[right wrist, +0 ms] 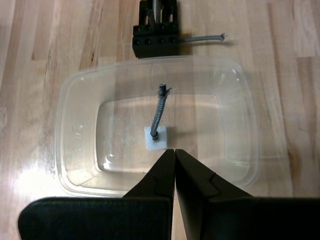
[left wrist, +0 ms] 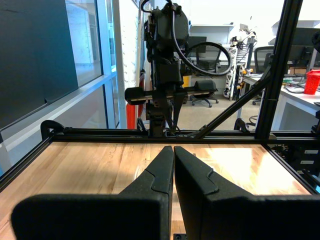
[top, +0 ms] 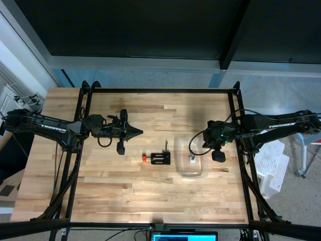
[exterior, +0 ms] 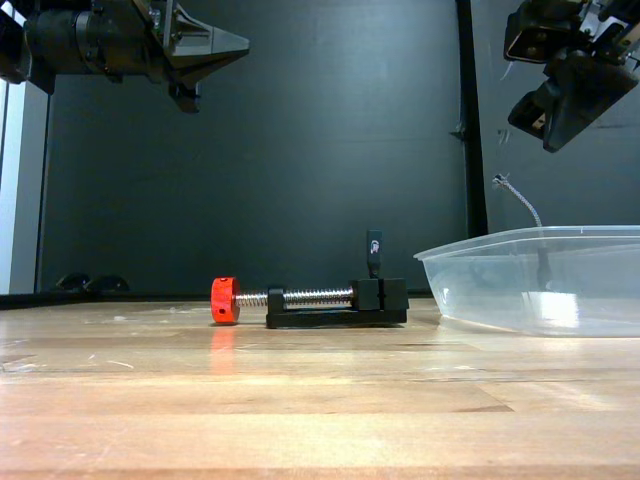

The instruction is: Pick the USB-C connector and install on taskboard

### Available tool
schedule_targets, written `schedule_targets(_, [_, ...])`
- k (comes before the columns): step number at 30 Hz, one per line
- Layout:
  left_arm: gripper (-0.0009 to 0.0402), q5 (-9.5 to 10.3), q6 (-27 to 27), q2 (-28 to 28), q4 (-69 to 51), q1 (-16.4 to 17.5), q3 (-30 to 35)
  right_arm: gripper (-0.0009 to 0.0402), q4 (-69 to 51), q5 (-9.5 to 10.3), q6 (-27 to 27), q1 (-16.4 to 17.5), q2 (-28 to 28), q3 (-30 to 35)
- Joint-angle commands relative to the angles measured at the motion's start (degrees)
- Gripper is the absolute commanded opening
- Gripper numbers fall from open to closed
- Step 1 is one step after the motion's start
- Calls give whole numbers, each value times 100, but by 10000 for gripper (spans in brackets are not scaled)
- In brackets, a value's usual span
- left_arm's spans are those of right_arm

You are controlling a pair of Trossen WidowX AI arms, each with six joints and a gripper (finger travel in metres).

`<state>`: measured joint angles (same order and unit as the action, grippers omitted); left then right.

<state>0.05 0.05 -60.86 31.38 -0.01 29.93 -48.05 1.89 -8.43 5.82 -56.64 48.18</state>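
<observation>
Right gripper (right wrist: 175, 150) hangs over the clear thin-walled plastic tray (right wrist: 75, 150) without touching it and points down at the tray floor. Its matte black wedge fingers are pressed together with nothing between them. The tray is a shallow rectangle with rounded corners and a glossy surface.

Near the tray's middle a small white square piece (right wrist: 160, 143) lies flat. The USB-C connector (right wrist: 154, 133), a tiny dark grey-black piece, stands on it; its details are too small to read. A thin grey braided cable (right wrist: 159, 112) rises from the connector and ends frayed above the tray rim.

The taskboard (right wrist: 155, 44), a small black rectangular block, sits on the wood just beside the tray; the high view shows a slim gap between them. A silver threaded screw (exterior: 310, 296) runs to a round orange-red knob (exterior: 225, 300) at the end away from the tray. A thin black upright part (exterior: 373, 250) stands at the tray end. A second braided cable (right wrist: 202, 38) extends from the block over the wood.

Left gripper (left wrist: 173, 148) is high over the table's left part, level, pointing toward the right arm. Its tapered black fingers are closed tip to tip and empty, well apart from the taskboard. The table (top: 125, 191) is pale planked wood with a slight sheen, inside a black metal frame (top: 160, 91).
</observation>
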Motion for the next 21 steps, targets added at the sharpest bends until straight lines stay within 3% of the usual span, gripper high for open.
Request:
schedule_targets(1, [0,-2,-2,0,0,0,2,0,-195,-76,-140,118,-160,55])
schedule_targets(6, [0,-2,-2,0,0,0,2,0,-796,-376,-286,365,-479,463])
schedule_targets(14, [0,-2,-2,0,0,0,2,18,-844,-393,-531,411,-949,780])
schedule_targets(21, [0,-2,-2,0,0,2,2,83,-682,-398,-765,422,-1436,782])
